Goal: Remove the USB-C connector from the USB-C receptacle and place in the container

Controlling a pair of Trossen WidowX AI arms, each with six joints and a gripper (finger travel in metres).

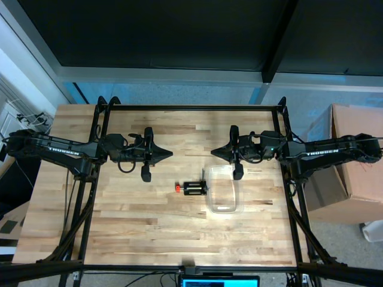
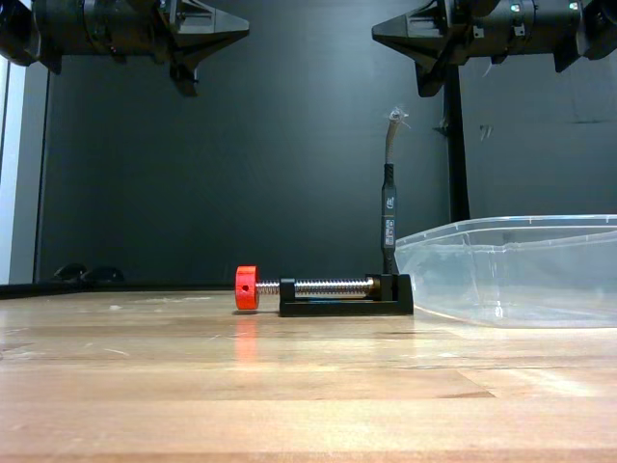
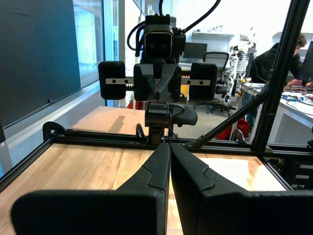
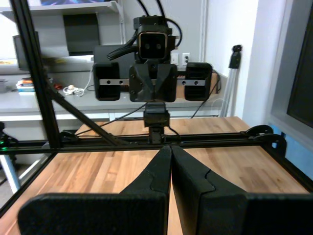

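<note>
The USB-C connector (image 2: 388, 214) stands upright in its receptacle at the right end of a small black fixture (image 2: 345, 295), its frayed cable stub pointing up. The fixture (image 1: 194, 189) has a red knob (image 2: 247, 287) and lies mid-table. Just right of it sits the clear plastic container (image 1: 224, 190), its wall (image 2: 511, 270) close to the connector. My left gripper (image 1: 169, 154) hovers high above the table, left of and beyond the fixture, shut and holding nothing (image 3: 169, 145). My right gripper (image 1: 215, 153) faces it from the right at the same height, also shut with nothing in it (image 4: 171, 147).
A black metal frame (image 1: 191, 108) runs around the wooden table (image 1: 137, 227). Each wrist view looks across at the other arm. A cardboard box (image 1: 353, 155) stands off the table's right side.
</note>
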